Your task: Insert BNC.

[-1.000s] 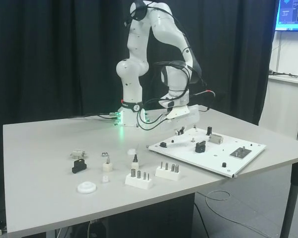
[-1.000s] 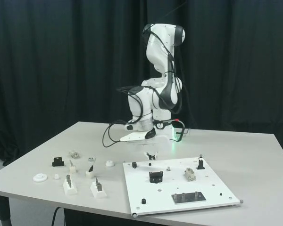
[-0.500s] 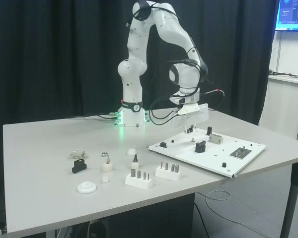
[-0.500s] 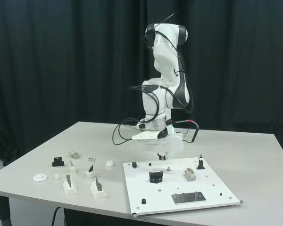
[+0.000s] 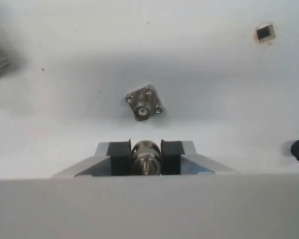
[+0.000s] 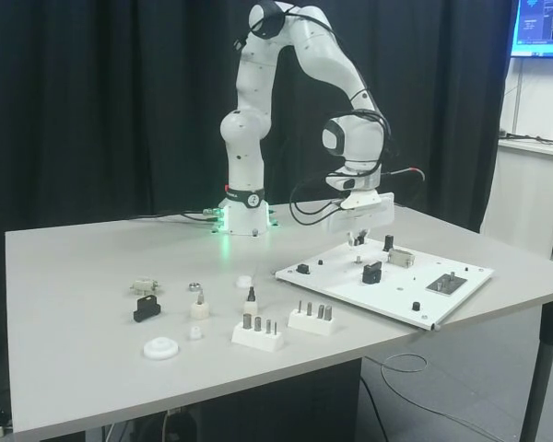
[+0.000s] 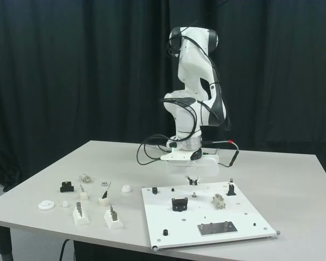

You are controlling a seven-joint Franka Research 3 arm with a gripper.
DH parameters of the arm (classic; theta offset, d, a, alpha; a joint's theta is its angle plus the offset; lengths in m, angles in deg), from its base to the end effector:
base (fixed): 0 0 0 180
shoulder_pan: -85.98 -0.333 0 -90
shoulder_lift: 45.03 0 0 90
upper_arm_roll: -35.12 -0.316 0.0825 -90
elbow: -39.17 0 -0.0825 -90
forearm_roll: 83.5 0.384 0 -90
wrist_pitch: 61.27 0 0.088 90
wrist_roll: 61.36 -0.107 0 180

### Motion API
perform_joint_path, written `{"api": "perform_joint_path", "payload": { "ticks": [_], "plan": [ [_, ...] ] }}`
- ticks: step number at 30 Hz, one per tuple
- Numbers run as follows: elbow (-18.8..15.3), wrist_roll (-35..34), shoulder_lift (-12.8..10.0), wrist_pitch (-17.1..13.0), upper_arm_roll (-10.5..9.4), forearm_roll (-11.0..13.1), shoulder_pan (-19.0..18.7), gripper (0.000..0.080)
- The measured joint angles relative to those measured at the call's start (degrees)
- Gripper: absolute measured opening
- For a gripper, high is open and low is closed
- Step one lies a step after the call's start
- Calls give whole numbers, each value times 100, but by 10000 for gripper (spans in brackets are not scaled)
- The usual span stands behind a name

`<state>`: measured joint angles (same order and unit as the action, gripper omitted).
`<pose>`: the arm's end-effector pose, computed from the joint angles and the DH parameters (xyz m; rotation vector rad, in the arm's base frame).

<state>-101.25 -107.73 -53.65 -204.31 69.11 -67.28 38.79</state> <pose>0.4648 0.1021 0.2430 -2.8540 1.2229 0.1526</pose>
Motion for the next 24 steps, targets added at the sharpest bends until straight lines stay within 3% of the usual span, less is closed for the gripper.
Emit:
{"api": "perform_joint_path", "payload": {
  "ticks": [8, 24],
  "plan": [
    [-31, -180, -19, -167, -48, -171, -29, 121],
    [-44, -217, -143, -294, -89, -189, -28, 121]
  ]
}}
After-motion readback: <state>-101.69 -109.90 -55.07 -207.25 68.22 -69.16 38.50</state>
